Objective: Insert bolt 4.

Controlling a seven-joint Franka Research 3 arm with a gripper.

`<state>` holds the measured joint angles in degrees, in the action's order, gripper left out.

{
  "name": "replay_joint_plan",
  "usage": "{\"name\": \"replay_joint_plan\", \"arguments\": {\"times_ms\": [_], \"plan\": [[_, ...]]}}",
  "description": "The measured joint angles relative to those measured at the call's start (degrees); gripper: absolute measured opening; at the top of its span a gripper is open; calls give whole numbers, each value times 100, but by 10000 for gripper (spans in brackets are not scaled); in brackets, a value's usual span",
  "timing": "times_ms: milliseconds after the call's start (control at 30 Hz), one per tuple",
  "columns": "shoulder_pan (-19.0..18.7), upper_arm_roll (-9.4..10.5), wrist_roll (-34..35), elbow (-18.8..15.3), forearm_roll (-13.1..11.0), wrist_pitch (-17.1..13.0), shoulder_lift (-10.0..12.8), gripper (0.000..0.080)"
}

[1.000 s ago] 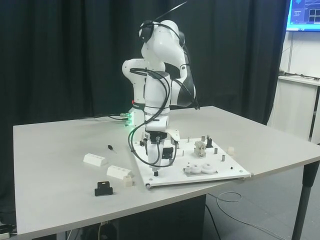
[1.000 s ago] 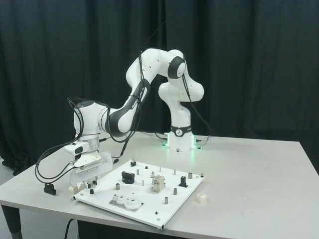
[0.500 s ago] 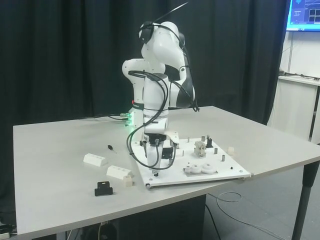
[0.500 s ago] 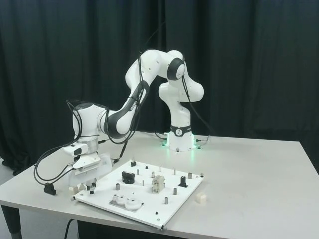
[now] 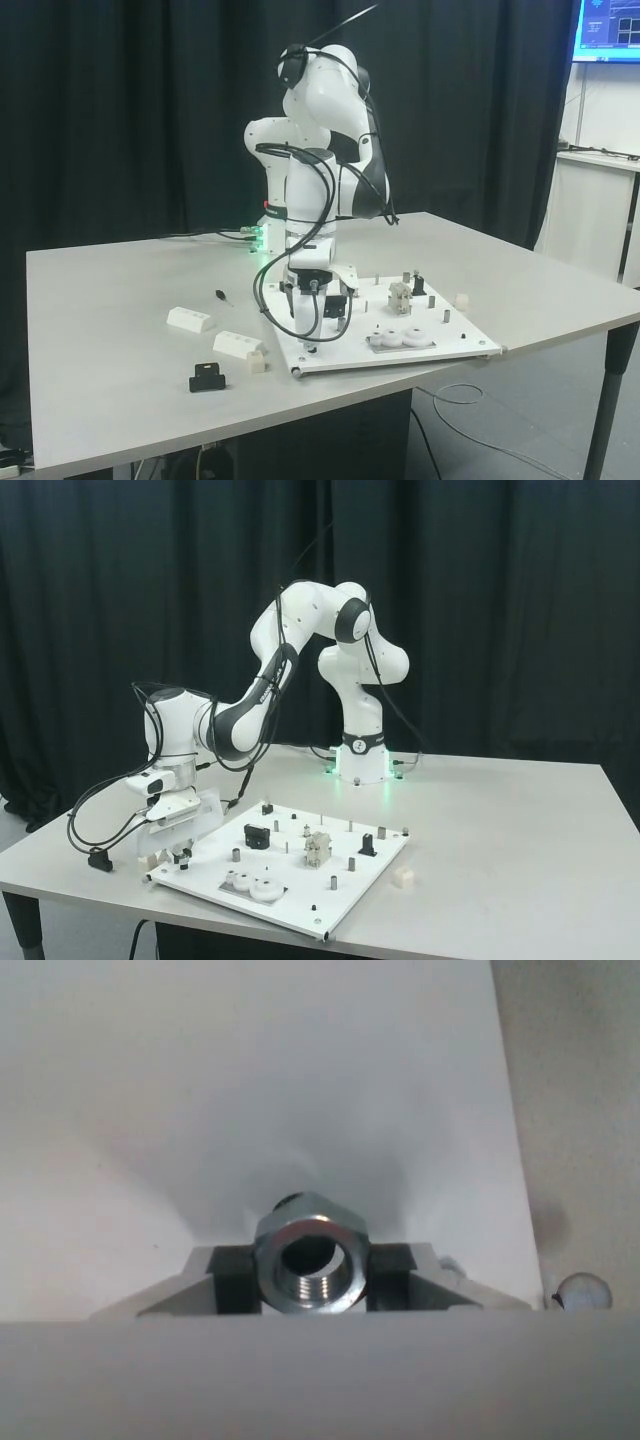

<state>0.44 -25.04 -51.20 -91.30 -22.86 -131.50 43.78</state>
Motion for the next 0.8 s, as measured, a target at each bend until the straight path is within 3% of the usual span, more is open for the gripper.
{"name": "replay_joint_plan", "arguments": {"times_ms": [800], "plan": [[10,0,-90,7,-3,48,17,226]]}}
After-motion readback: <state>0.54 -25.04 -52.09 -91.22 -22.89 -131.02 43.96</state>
